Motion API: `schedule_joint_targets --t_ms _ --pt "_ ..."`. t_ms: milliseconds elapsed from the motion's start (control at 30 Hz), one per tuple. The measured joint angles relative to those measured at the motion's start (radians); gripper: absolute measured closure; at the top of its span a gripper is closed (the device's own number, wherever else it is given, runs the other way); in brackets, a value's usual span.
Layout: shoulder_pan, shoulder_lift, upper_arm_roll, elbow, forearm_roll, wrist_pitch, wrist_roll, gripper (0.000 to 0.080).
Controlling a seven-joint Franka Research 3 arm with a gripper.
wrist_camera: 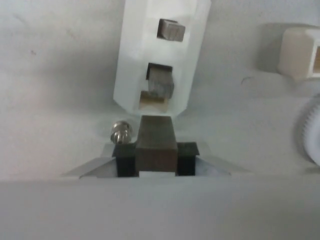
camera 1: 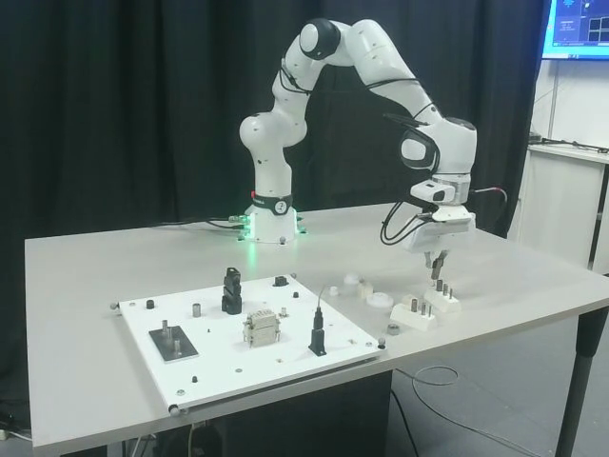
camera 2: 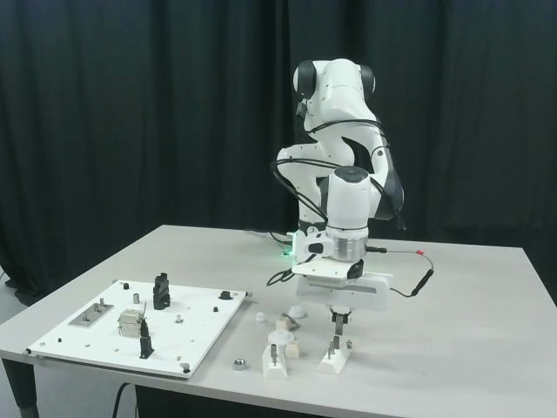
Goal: Insert square peg 4.
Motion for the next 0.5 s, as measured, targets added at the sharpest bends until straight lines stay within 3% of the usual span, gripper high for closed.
schedule_joint_targets --t_ms 500 --pt "0.001 -0.030 0.001 -0.004 -0.004 -0.030 0.000 0.0649"
